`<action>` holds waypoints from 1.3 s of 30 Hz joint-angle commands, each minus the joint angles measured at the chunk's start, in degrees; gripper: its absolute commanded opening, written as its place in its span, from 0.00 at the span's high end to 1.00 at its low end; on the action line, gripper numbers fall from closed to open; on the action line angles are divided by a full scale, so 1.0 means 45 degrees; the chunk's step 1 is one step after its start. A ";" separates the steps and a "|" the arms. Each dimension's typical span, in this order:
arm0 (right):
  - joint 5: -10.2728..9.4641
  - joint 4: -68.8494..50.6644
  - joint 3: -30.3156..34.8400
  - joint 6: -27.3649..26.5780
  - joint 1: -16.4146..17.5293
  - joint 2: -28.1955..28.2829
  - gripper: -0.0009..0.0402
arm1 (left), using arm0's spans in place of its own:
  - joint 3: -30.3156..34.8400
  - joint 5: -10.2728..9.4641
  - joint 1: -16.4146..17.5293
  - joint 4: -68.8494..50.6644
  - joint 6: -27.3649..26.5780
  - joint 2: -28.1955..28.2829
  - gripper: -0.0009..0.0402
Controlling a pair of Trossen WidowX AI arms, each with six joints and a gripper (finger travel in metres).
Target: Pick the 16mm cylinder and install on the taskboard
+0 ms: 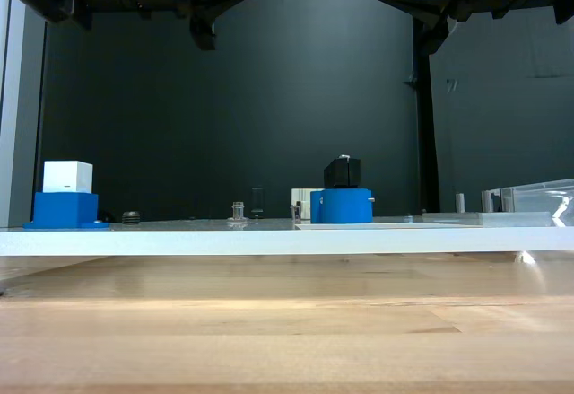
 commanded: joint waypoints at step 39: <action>0.0223 -1.3551 0.4260 0.1030 0.0311 -0.0010 0.98 | 0.0005 0.0000 0.0000 0.0000 0.0000 0.0005 0.98</action>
